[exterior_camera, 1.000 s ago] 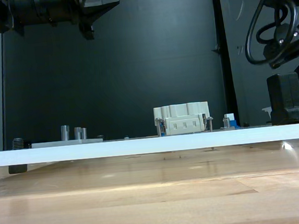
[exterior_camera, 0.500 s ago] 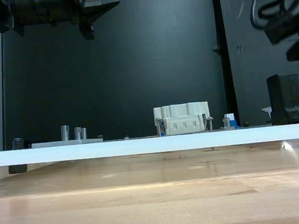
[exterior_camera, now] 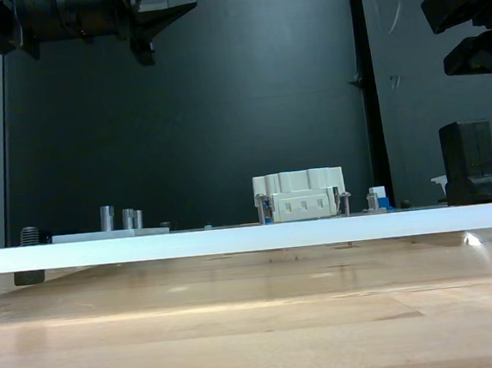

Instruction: Pick the HAN10E connector and install on the hub

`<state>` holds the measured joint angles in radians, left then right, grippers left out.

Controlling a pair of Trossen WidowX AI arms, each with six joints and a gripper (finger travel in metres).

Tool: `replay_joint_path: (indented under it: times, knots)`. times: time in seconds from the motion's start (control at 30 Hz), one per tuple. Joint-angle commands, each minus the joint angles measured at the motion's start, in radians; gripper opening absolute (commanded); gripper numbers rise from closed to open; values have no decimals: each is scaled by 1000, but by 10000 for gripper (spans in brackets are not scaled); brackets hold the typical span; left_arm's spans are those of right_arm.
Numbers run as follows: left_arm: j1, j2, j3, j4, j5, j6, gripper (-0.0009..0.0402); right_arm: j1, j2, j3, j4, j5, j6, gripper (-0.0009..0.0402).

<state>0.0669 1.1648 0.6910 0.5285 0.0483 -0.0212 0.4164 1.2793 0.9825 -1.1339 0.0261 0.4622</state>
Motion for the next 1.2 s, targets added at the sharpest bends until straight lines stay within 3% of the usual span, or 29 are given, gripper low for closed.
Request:
replay_joint_path:
  times: [0.03,0.27,0.73,1.2]
  knots:
    - [0,0,0,0,0,0,0,-3,2,3,-1,-1,-12,25]
    - [0,0,0,0,0,0,0,-45,118,121,-21,19,-52,25]
    - [0,0,0,0,0,0,0,-103,482,483,-32,16,-111,25]
    - [0,0,0,0,0,0,0,-129,710,763,-88,4,-148,25]
